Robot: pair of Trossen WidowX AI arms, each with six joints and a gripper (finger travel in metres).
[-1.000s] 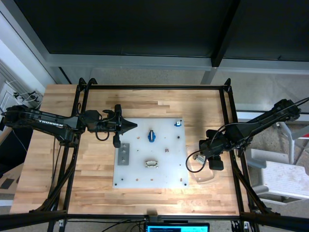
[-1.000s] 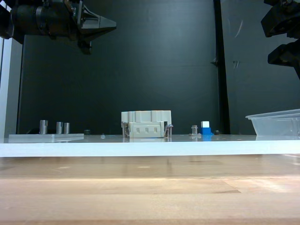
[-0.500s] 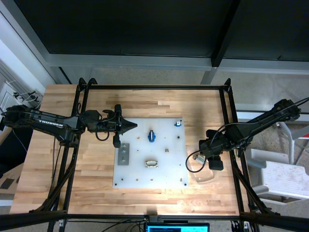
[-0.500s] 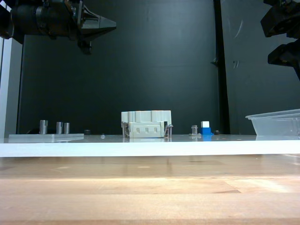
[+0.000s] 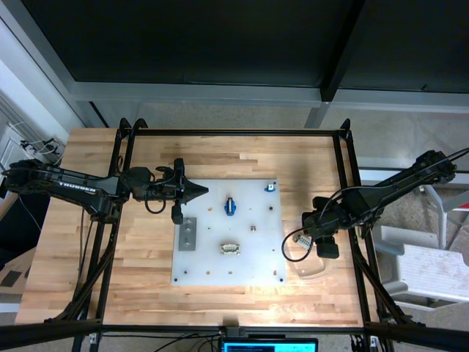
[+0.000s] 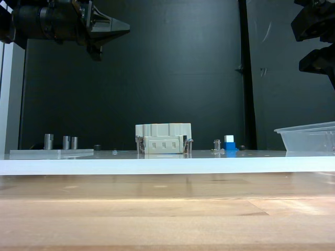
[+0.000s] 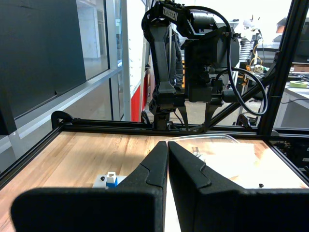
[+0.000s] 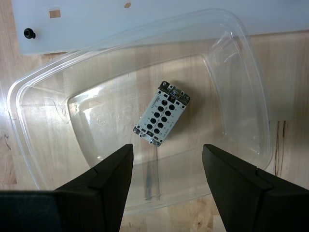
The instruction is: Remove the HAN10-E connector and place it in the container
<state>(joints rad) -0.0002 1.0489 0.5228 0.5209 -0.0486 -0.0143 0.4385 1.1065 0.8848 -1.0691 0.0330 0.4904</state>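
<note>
My right gripper (image 8: pixel 166 157) hung spread, empty, over the container (image 8: pixel 106 121) holding the HAN10-E connector (image 8: pixel 161 114); my left gripper (image 7: pixel 167 151), fingers together, over the board (image 5: pixel 242 265).

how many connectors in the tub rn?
1: the HAN10-E connector lies flat inside the container, below the open right gripper. The shut left gripper hovers over the board's far left corner.

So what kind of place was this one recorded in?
Probably a robotics lab bench: a light wooden table ringed by a black metal frame, a white rectangular task board. Left gripper, shut, hovers over the board's far-left corner; right gripper, open, above the clear plastic tub.
</note>
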